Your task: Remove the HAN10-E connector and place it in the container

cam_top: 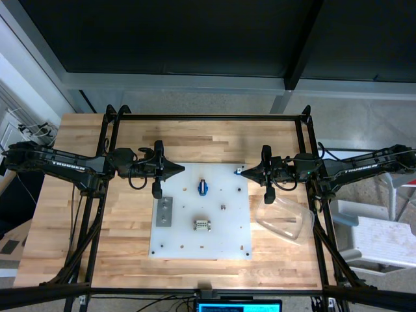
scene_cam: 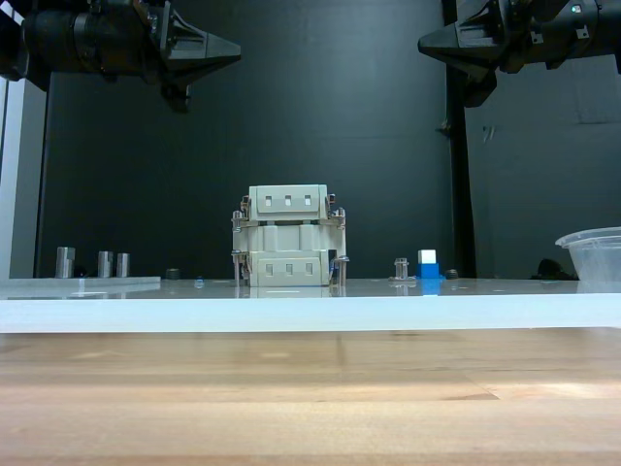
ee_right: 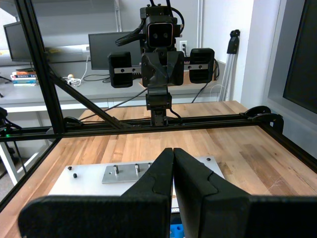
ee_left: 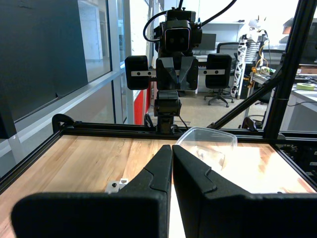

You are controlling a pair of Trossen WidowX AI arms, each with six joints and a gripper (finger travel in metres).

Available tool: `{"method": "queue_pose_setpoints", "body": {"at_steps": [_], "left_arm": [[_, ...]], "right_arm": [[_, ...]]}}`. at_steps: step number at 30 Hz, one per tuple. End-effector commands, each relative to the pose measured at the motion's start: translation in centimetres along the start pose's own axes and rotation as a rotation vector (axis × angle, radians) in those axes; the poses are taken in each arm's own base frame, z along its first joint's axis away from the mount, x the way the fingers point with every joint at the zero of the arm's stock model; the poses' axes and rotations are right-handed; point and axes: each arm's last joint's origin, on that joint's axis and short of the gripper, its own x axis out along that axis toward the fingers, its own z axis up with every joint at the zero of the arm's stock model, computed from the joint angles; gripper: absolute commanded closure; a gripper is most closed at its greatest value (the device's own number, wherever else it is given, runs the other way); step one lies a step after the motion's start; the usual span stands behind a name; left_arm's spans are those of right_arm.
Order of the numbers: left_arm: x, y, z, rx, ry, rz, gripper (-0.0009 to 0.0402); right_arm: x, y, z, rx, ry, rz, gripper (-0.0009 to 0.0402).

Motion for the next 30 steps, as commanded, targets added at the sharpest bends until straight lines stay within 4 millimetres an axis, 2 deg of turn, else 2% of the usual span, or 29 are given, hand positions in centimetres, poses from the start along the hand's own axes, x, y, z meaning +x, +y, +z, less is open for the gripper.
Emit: {"method": "queue_pose_setpoints", "body": {"at_steps": [1, 16, 23, 30], "left_arm": [[0.0, 0.0, 0.0, 0.000, 0.000, 0.000, 0.0393], [0.0, 0.0, 0.0, 0.000, 0.000, 0.000, 0.0393], [0.0, 0.0, 0.0, 0.000, 0.000, 0.000, 0.0393], [0.0, 0.0, 0.0, 0.000, 0.000, 0.000, 0.0393]], "right_arm": [[0.0, 0.0, 0.0, 0.000, 0.000, 0.000, 0.0393], [0.0, 0.0, 0.2, 0.003, -0.009, 0.001, 0.0393], [0.5, 0.2, 1.8, 0.050, -0.036, 0.005, 0.0393], [2.6, 1.0, 4.3, 0.039, 0.126, 0.018, 0.0393]]}}
